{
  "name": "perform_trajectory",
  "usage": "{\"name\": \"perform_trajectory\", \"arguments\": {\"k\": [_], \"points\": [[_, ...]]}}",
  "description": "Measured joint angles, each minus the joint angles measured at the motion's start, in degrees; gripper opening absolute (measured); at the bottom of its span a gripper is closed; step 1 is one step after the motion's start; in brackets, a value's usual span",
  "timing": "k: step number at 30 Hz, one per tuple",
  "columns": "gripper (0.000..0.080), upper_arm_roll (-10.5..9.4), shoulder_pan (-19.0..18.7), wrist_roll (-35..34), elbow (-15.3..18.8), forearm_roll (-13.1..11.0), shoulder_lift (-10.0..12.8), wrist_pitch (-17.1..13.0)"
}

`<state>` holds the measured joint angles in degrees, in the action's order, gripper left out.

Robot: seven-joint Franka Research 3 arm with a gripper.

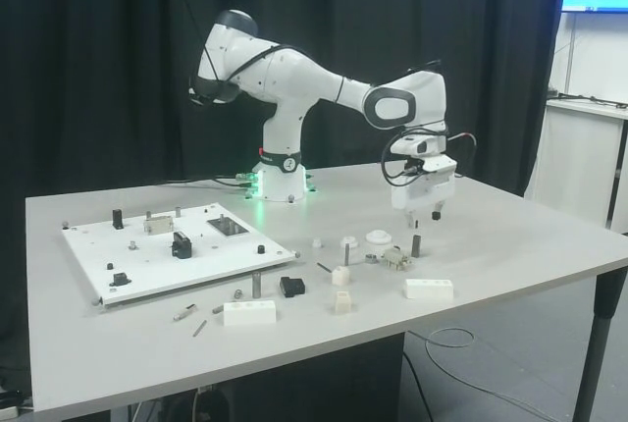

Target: Remove square peg 3.

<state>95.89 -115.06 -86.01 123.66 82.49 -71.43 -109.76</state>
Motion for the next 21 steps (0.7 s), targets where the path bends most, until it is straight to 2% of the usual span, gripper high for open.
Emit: {"name": "perform_trajectory", "arguments": {"k": [21], "points": [[0.0800,-3.07,0.77,-0.12,-0.40,-1.12,0.64,3.31]]}}
